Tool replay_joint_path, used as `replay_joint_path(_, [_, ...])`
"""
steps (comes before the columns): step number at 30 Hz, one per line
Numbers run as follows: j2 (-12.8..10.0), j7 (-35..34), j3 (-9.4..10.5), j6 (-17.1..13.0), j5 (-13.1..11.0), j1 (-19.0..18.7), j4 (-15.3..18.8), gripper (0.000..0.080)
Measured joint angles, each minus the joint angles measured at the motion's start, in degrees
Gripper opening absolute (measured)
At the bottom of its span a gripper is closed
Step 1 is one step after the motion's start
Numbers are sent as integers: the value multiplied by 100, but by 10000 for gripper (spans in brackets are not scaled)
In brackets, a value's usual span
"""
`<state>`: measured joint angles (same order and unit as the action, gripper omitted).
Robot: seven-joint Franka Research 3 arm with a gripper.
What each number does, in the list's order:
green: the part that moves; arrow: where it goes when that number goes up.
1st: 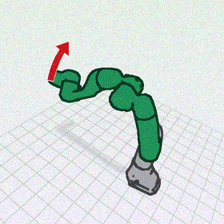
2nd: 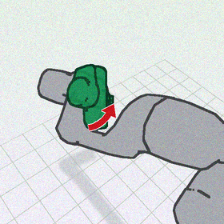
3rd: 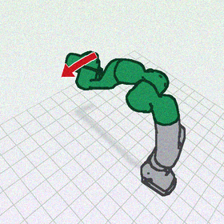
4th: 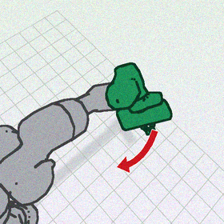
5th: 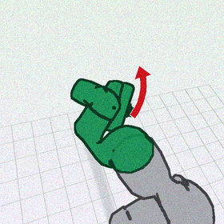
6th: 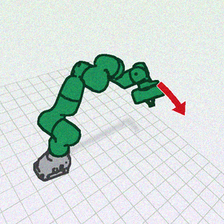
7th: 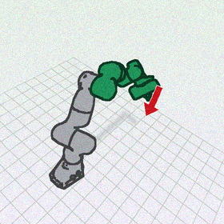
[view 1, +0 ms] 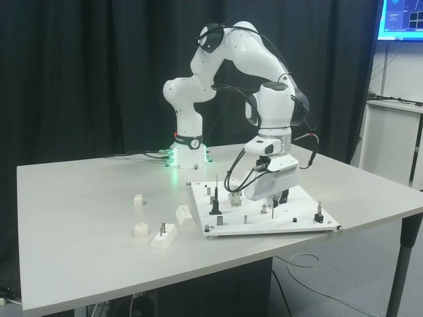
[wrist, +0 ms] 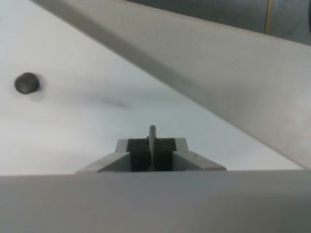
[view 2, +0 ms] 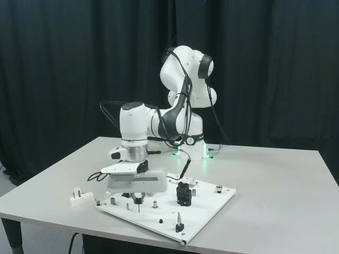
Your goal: Insert round peg 1.
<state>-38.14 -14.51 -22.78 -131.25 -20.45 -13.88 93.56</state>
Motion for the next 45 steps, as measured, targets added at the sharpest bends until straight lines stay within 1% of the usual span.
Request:
replay_joint_path(13, [-60, -447, 3, 79, 292, -94, 3, 16])
replay_joint_path(25, [-61, -609, 49, 237, 303, -94, 5, 16])
replay_joint_path(45, [-77, -704, 55, 209, 361, -86, 46, 16])
